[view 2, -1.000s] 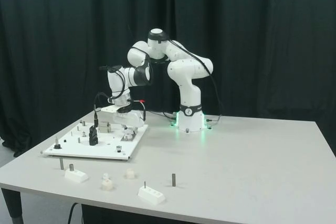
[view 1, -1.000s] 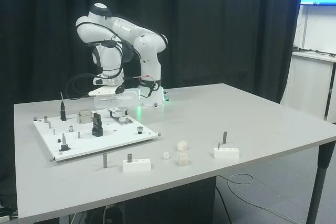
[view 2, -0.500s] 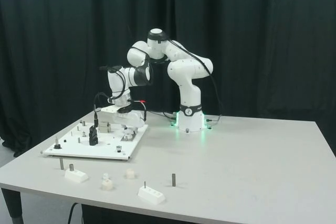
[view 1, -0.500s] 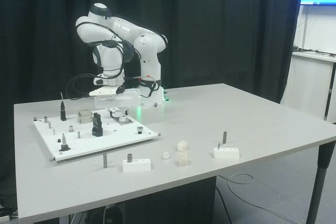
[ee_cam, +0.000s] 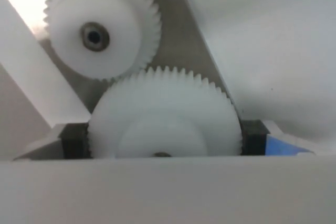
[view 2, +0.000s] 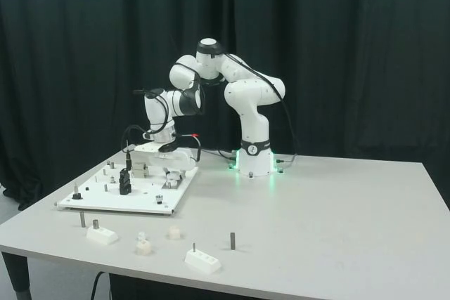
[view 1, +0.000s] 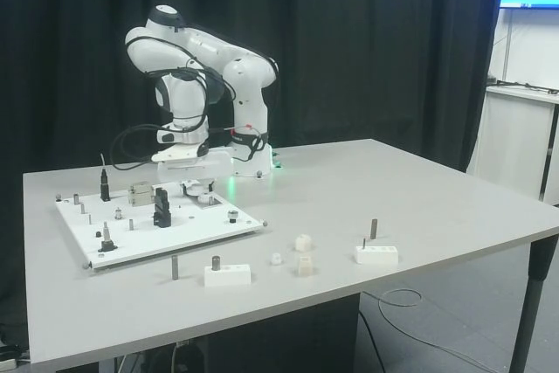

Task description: Insert large gear.

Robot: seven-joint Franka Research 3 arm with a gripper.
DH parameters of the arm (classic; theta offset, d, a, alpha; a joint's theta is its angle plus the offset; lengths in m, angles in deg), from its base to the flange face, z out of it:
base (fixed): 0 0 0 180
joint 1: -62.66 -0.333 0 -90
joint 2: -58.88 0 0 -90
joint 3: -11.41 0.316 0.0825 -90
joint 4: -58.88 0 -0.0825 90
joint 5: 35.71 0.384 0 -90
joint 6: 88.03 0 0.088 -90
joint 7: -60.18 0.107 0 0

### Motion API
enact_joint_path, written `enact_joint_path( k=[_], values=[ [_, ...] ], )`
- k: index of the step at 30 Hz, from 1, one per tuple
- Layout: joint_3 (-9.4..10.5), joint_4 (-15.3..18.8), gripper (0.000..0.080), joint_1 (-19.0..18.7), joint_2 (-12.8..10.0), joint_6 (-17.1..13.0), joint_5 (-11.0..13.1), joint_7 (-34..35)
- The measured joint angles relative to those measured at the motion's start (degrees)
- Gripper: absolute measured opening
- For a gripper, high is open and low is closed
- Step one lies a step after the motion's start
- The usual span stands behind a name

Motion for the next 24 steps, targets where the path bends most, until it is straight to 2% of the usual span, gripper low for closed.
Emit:
enact_joint_path(
  k=[16,24],
  values=[
    [0.00,-0.3,0.0596,-0.6,0.0,0.7,0.0,-9.1],
    [-0.02,-0.3,0.0596,-0.7,0.0,0.7,0.0,-10.2]
  ],
)
